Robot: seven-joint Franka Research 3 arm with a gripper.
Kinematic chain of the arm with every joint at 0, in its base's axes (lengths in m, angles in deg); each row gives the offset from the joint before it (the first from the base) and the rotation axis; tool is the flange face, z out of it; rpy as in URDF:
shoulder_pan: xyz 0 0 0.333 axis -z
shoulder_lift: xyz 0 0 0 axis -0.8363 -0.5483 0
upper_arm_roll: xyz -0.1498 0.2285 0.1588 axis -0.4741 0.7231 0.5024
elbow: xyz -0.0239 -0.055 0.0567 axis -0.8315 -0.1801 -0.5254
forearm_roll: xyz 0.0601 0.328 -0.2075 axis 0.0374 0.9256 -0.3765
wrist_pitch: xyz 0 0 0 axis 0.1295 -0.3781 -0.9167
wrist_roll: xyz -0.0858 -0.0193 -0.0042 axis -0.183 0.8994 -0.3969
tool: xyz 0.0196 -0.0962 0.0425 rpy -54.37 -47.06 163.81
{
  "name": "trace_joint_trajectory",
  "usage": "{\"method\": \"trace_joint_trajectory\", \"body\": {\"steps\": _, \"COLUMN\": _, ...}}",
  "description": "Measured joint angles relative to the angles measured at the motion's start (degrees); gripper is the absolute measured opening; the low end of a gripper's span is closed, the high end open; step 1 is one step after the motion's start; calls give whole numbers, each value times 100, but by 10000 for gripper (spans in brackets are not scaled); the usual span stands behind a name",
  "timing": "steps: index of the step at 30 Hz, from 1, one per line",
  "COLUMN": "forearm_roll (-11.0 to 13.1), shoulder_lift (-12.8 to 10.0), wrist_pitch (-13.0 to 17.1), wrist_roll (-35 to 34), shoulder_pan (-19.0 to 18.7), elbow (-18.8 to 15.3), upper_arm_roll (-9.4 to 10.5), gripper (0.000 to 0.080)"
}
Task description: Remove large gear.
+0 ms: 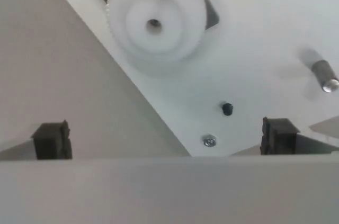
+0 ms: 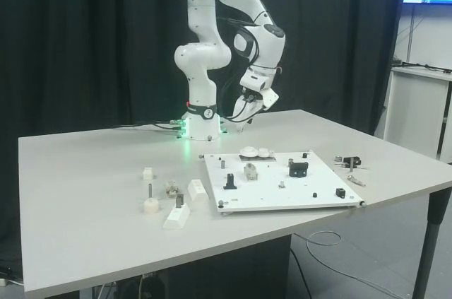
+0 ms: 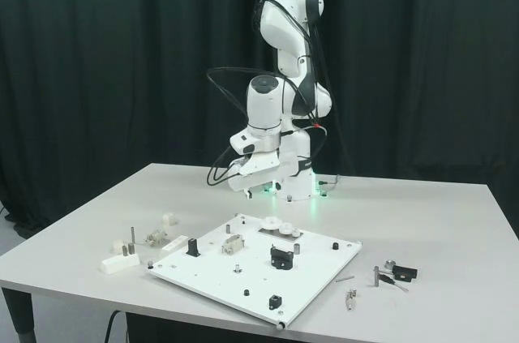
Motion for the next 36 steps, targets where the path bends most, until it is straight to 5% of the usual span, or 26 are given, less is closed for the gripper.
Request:
{"method": "trace_joint_trajectory", "body": {"steps": 12, "forearm_roll": 12, "shoulder_lift": -20, "wrist_pitch": 349, "wrist_roll": 18, "shoulder_pan": -5, "elbow": -124, "upper_arm_roll": 1, "gripper": 800}}
{"method": "trace_joint_trajectory", "body": {"steps": 36, "forearm_roll": 393, "shoulder_lift": -465, "wrist_pitch": 1099, "wrist_roll": -596, "shoulder_pan": 6, "elbow": -167, "upper_arm_roll": -95, "gripper": 800}}
